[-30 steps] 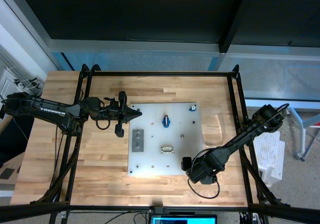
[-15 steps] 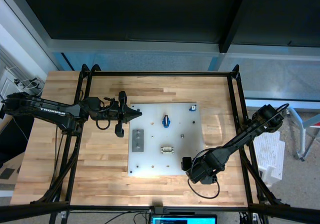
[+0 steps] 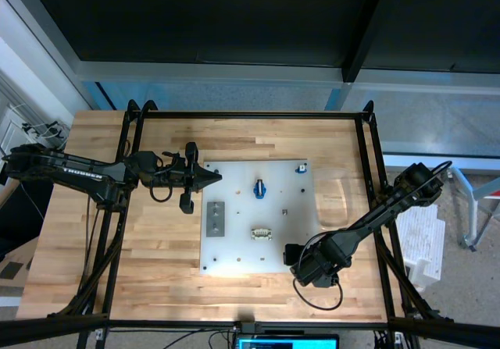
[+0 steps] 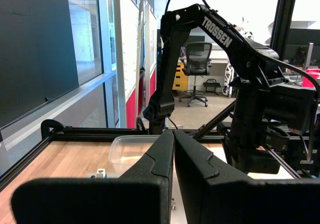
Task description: Pick the 16mm bar and install on taskboard
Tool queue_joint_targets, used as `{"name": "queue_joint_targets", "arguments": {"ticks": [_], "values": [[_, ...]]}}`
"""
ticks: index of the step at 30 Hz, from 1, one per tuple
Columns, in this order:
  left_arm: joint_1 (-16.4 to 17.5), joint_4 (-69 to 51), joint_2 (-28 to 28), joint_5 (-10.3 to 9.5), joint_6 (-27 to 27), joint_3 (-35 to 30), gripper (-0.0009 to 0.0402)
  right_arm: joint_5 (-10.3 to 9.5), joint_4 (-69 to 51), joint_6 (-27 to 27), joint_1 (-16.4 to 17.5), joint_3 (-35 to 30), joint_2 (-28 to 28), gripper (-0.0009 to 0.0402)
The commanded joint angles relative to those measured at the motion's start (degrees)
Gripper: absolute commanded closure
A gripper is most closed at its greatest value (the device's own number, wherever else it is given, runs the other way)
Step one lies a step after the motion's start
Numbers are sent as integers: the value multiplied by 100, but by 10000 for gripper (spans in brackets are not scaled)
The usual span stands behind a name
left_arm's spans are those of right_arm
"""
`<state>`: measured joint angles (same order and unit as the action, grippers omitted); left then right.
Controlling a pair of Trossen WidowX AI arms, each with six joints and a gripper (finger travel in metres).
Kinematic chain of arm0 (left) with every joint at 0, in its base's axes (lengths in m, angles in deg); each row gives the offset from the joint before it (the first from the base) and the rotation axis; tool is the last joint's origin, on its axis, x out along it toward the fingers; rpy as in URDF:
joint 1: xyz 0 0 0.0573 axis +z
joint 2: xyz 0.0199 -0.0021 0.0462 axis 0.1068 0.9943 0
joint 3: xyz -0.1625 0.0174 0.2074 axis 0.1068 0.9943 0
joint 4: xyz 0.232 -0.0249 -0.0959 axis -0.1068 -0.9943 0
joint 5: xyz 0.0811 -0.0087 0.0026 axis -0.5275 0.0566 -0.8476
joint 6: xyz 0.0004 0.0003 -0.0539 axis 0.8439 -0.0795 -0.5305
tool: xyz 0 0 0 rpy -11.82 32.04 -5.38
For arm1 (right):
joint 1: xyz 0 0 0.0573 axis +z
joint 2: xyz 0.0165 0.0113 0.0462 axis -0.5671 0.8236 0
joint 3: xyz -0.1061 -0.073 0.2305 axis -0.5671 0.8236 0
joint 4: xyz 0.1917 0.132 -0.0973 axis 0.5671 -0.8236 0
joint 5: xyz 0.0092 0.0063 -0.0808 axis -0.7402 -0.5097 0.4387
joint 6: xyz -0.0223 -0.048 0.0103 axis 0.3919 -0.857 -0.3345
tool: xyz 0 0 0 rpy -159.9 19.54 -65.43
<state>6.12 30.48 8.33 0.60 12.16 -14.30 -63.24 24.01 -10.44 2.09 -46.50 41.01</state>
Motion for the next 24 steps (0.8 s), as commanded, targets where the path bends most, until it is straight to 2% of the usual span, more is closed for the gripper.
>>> {"name": "queue_joint_targets", "arguments": {"ticks": [1, 9, 14, 24], "values": [[2, 0, 0, 2, 0, 0, 393, 13, -74, -13, 2, -74, -20, 202], [2, 0, 0, 2, 0, 0, 393, 28, -350, 125, 4, -256, -223, 209], [0, 0, 0, 2, 0, 0, 393, 308, -675, 138, 2, -457, -385, 208], [0, 0, 0, 2, 0, 0, 393, 304, -1161, 400, 0, -973, -468, 208]]}}
